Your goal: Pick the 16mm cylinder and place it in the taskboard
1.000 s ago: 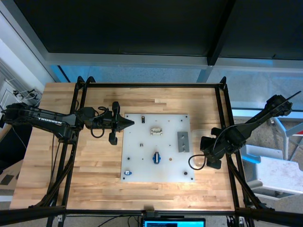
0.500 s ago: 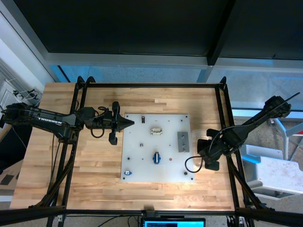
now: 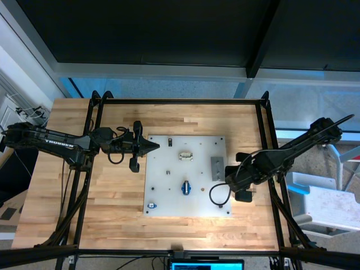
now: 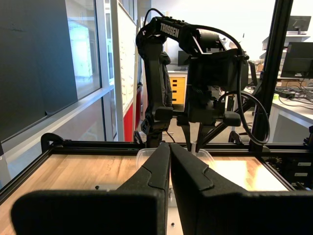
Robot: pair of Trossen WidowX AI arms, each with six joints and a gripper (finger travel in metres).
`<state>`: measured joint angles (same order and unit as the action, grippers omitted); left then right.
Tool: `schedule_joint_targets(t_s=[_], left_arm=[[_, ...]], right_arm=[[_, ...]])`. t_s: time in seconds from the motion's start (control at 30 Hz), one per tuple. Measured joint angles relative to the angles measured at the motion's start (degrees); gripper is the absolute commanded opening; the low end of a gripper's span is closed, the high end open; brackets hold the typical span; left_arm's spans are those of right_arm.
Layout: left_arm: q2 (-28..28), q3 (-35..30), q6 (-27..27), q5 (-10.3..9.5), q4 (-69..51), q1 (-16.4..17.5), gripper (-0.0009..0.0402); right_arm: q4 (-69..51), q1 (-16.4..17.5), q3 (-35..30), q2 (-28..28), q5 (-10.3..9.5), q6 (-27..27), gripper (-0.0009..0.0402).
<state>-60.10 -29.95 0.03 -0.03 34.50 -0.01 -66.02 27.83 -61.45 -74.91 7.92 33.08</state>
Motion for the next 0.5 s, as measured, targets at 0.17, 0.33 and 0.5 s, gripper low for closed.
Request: schedule_joint_targets(t_s=[0.17, 0.33, 0.5], left_arm=[[0.02, 0.02, 0.0, 0.0, 0.02, 0.0, 0.0], [0.02, 0.02, 0.0, 0.02, 0.0, 0.0, 0.0], [0.02, 0.0, 0.0, 0.0, 0.02, 0.0, 0.0]], right_arm=[[0.85, -1.07, -1.92, -2.56, 0.0, -2.21, 0.0018], [1.75, -2.32, -3.45, -5.09, -0.28, -3.61, 0.0018], [3.08, -3.32, -4.92, -7.41, -0.48, -4.22, 0.0018]])
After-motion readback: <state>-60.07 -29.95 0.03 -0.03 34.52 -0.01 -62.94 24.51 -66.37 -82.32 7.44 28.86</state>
